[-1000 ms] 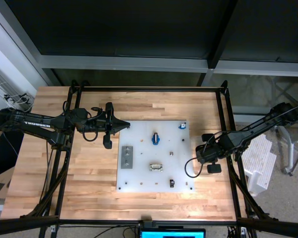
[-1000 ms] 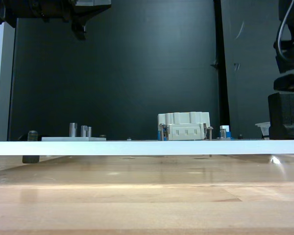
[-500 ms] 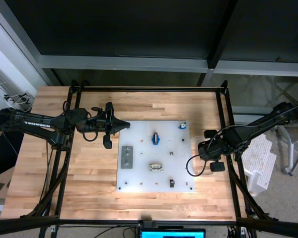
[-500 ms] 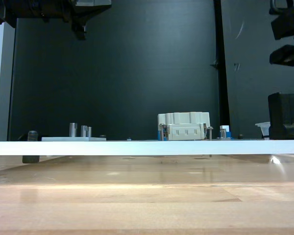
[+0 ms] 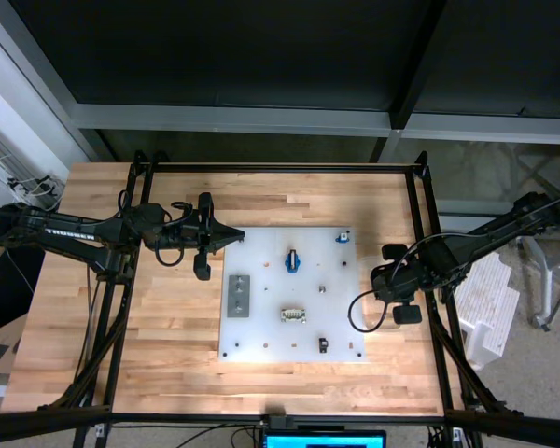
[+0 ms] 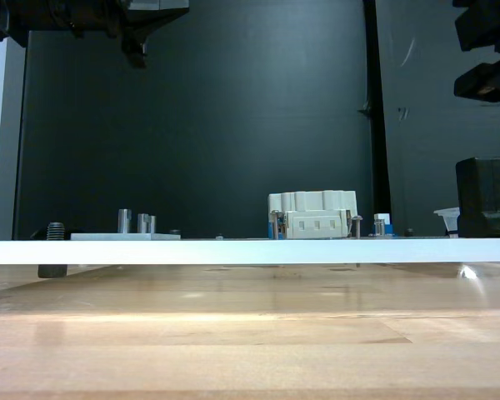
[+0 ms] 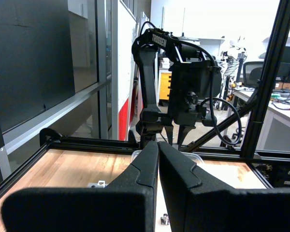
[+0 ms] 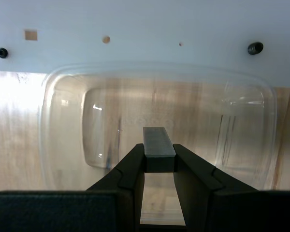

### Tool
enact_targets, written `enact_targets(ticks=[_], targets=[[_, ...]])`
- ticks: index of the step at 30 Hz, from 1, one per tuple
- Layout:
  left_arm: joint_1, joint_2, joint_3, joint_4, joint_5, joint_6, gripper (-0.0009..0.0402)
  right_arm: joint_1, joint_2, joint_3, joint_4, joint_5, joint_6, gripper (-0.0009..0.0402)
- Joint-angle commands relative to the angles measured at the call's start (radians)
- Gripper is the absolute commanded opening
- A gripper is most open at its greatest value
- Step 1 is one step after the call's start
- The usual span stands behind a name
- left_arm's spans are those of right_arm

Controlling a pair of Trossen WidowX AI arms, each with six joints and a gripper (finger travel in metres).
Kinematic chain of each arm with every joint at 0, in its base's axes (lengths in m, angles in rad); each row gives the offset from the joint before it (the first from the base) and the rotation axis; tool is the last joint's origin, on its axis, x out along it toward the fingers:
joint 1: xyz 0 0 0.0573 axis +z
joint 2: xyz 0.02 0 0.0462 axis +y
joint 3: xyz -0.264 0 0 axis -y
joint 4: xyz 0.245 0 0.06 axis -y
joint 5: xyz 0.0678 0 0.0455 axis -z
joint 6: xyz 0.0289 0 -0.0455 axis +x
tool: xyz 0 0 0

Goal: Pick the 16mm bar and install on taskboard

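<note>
The right gripper (image 8: 159, 158) clamps the 16mm bar (image 8: 158, 143) above the clear tray (image 8: 63, 101); the taskboard (image 5: 261, 322) lies leftward. The left gripper (image 7: 158, 151), closed and empty, hovers over its far-left corner.

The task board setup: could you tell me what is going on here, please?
The right pincer is shut on the 16mm bar, holding it above a clear tray beside the task board's right edge. The left pincer hovers shut and empty over the board's far left corner.
</note>
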Motion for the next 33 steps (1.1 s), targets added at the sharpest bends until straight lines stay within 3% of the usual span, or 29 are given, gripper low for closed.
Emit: enact_targets(ticks=[1, 23, 33], targets=[[0.0, 0.0, 0.0, 0.0, 0.0, 0.0, 0.0, 0.013, 0.032, 0.039, -0.006, 0.001, 0.027, 0.0016], [0.0, 0.0, 0.0, 0.0, 0.0, 0.0, 0.0, 0.142, 0.308, 0.269, 0.001, 0.001, 0.153, 0.0016], [0.0, 0.0, 0.0, 0.0, 0.0, 0.0, 0.0, 0.181, 0.387, 0.309, 0.052, 0.0, 0.155, 0.0016]])
